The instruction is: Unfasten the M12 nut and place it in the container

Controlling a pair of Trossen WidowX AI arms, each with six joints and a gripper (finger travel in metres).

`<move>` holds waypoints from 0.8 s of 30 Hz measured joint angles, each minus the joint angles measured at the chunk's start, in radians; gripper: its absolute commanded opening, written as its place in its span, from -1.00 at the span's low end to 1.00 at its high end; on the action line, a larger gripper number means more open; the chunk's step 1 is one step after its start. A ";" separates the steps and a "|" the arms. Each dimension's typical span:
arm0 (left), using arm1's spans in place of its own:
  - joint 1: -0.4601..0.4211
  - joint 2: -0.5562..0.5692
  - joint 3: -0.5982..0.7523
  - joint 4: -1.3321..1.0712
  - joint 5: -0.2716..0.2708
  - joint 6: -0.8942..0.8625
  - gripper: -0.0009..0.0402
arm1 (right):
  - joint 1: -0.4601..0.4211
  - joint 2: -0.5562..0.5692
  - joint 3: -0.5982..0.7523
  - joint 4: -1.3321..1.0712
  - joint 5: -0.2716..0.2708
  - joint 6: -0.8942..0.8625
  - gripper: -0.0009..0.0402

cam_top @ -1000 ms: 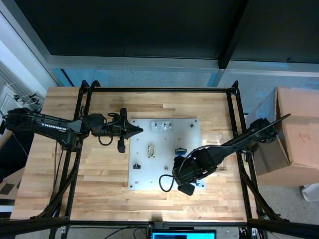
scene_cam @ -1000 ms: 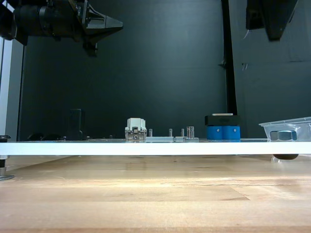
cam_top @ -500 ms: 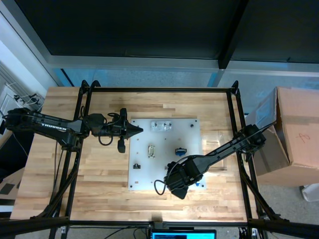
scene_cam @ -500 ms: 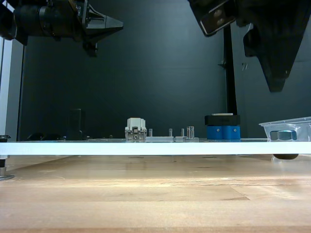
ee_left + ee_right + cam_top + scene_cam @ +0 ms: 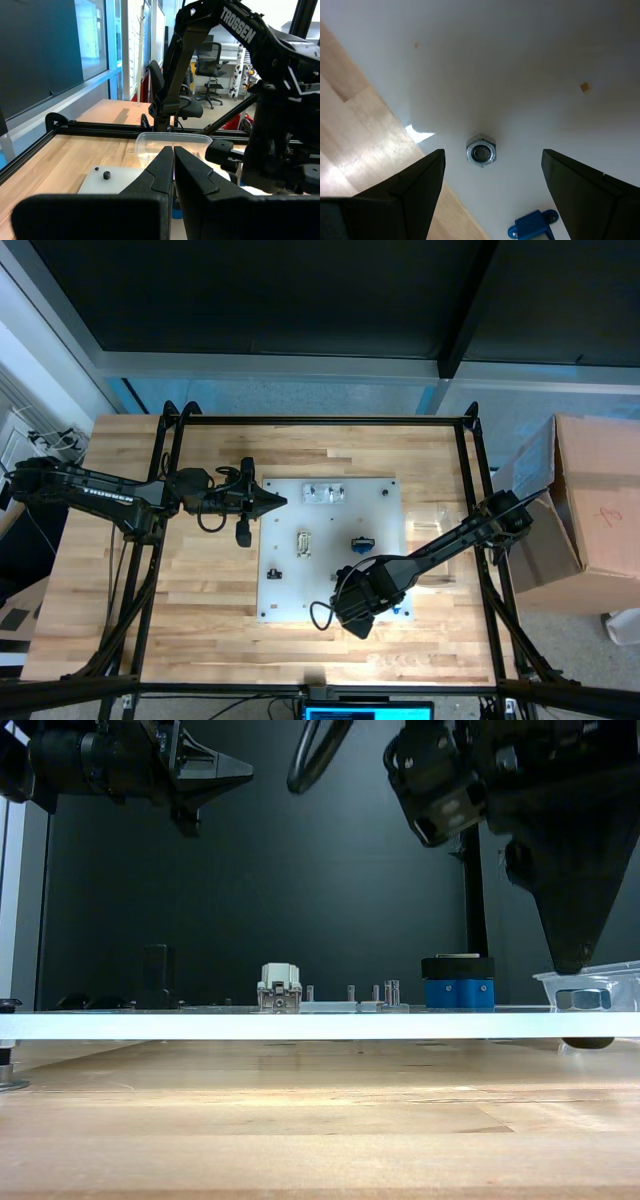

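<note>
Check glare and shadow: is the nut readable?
Right wrist view: M12 nut on its stud, in soft shadow but readable, below the open right gripper; a glare patch at the white board edge lies clear of it. Low view: that gripper is black on a dark backdrop. Left wrist view: shut left gripper, high over the board's left edge, dark against bright windows.

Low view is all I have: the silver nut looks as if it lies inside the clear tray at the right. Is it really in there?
Observer: No. The right wrist view shows the nut on its stud on the white board, not in the tray.
Operator: Is anything gripping it?
Observer: No. The right gripper hangs open directly above it, not touching.
Operator: And the other arm?
Observer: The high view puts the left gripper, shut, over the board's far left corner.
</note>
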 measured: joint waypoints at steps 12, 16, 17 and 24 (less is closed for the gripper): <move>0.000 0.000 0.000 0.000 0.000 0.000 -0.96 | -0.001 0.033 -0.007 0.051 0.021 0.003 -0.09; 0.000 0.000 0.000 0.000 0.000 0.000 -0.96 | -0.001 0.033 -0.007 0.060 0.021 0.003 -0.29; 0.000 0.000 0.000 0.000 0.000 0.000 -0.96 | -0.001 0.033 -0.008 0.059 0.021 0.003 -0.34; 0.000 0.000 0.000 -0.001 0.000 0.000 -0.96 | -0.001 0.033 -0.008 0.065 0.023 0.000 -0.71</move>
